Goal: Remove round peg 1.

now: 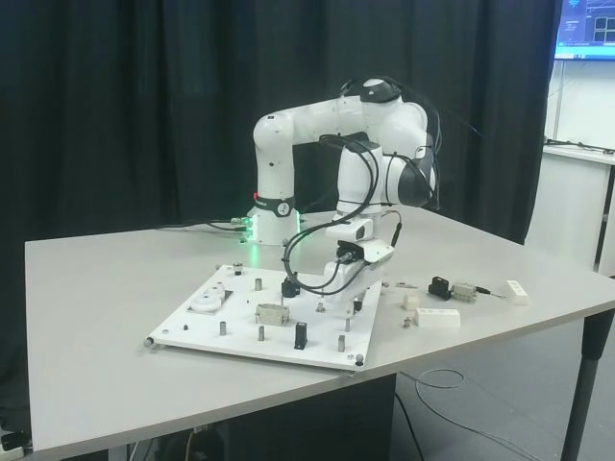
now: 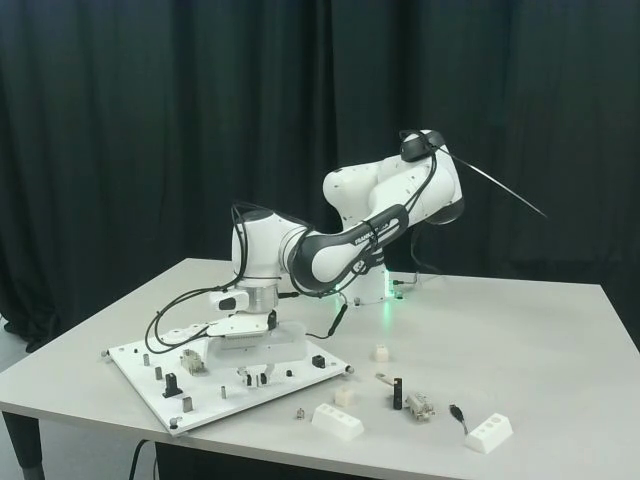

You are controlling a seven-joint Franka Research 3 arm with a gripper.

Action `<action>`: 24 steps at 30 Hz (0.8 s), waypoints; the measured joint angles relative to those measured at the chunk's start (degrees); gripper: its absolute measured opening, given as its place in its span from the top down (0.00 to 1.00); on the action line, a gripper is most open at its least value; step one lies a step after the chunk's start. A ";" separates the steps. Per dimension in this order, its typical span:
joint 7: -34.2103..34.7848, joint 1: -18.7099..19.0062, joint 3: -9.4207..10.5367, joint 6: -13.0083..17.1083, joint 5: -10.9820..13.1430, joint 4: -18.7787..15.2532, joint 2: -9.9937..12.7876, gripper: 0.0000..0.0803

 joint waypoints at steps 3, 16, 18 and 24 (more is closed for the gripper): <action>0.07 -0.21 0.00 -0.26 0.00 0.09 -0.01 0.58; 0.55 -0.58 -0.33 -2.40 -0.05 0.25 -0.01 0.97; 0.55 -0.57 -0.49 -2.60 -0.14 0.26 -0.01 0.97; 0.55 -0.33 -1.72 -4.00 -0.76 0.38 -0.01 0.97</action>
